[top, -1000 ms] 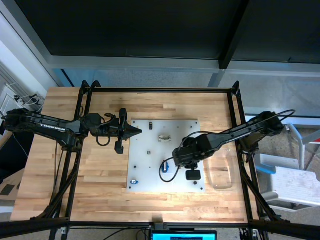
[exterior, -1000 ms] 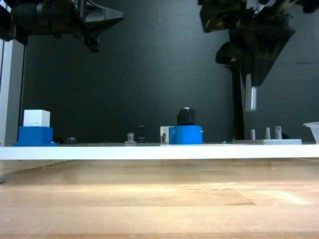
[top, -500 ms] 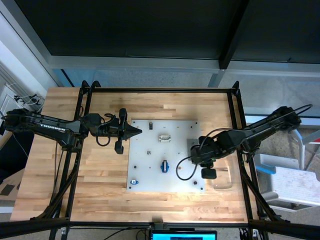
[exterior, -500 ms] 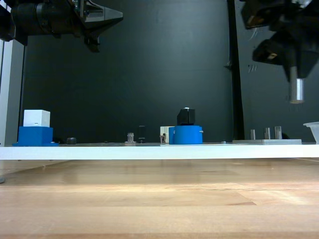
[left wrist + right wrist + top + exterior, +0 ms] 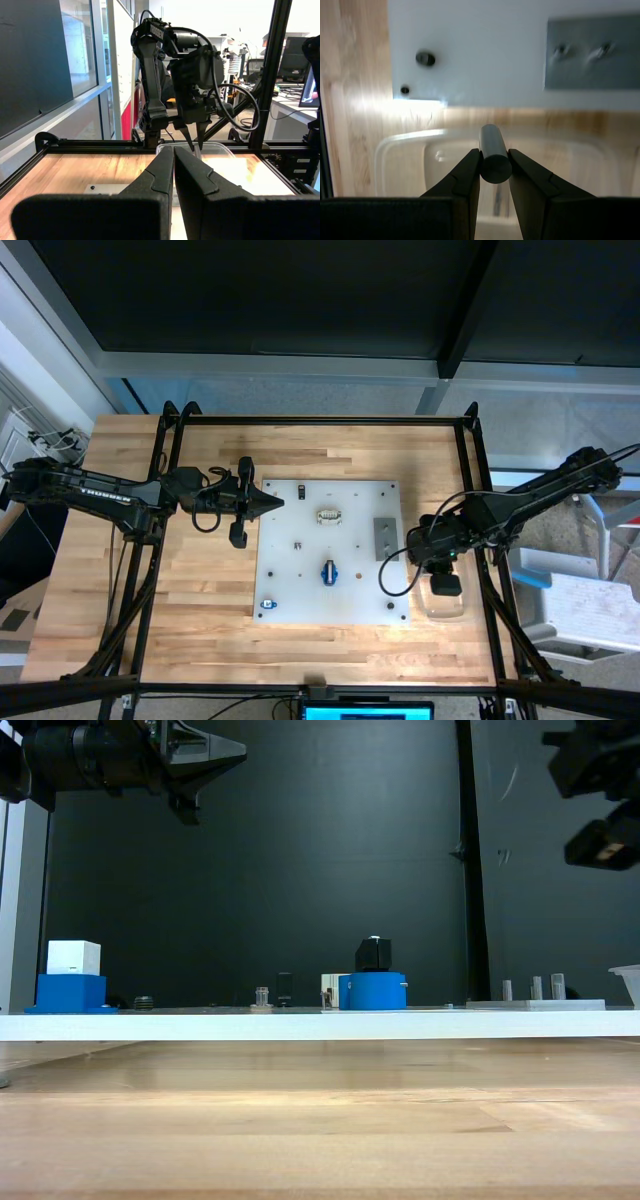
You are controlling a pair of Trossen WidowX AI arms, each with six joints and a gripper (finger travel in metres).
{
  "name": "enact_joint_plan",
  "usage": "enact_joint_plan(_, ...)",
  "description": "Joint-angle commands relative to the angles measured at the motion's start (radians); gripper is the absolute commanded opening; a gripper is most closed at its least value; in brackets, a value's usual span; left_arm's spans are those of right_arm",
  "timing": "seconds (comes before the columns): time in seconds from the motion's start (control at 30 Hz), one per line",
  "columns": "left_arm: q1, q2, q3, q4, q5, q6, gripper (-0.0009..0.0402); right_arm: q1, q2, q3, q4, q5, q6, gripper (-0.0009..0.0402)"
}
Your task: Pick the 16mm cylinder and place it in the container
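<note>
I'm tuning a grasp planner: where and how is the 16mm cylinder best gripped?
Pinch the 16mm cylinder at one end across its round sides, coming along its axis from above, as the right gripper does over the container: straight smooth walls suit a parallel pinch. The left gripper hangs shut over the left edge of the board.

White "TROSSEN" brand lettering along the black left arm (image 5: 100,495), in the high view.
</note>
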Motion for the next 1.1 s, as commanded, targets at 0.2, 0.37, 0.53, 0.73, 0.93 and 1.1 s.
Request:
enact_joint_plan(0.2, 0.0, 0.0, 0.0, 0.0, 0.0, 0.0, 0.0, 0.014, -0.08, -0.096, 0.013, -0.092, 0.039, 0.0023)
enact_joint_plan(0.37, 0.0, 0.0, 0.0, 0.0, 0.0, 0.0, 0.0, 0.016, -0.095, -0.157, 0.058, -0.156, 0.053, 0.0023)
enact_joint_plan(0.53, 0.0, 0.0, 0.0, 0.0, 0.0, 0.0, 0.0, 0.017, -0.095, -0.221, 0.132, -0.226, 0.077, 0.0023)
enact_joint_plan(0.73, 0.0, 0.0, 0.0, 0.0, 0.0, 0.0, 0.0, 0.017, -0.095, -0.27, 0.195, -0.248, 0.099, 0.0023)
enact_joint_plan(0.93, 0.0, 0.0, 0.0, 0.0, 0.0, 0.0, 0.0, 0.017, -0.094, -0.298, 0.225, -0.248, 0.113, 0.0023)
enact_joint_plan(1.1, 0.0, 0.0, 0.0, 0.0, 0.0, 0.0, 0.0, 0.017, -0.094, -0.329, 0.269, -0.249, 0.125, 0.0023)
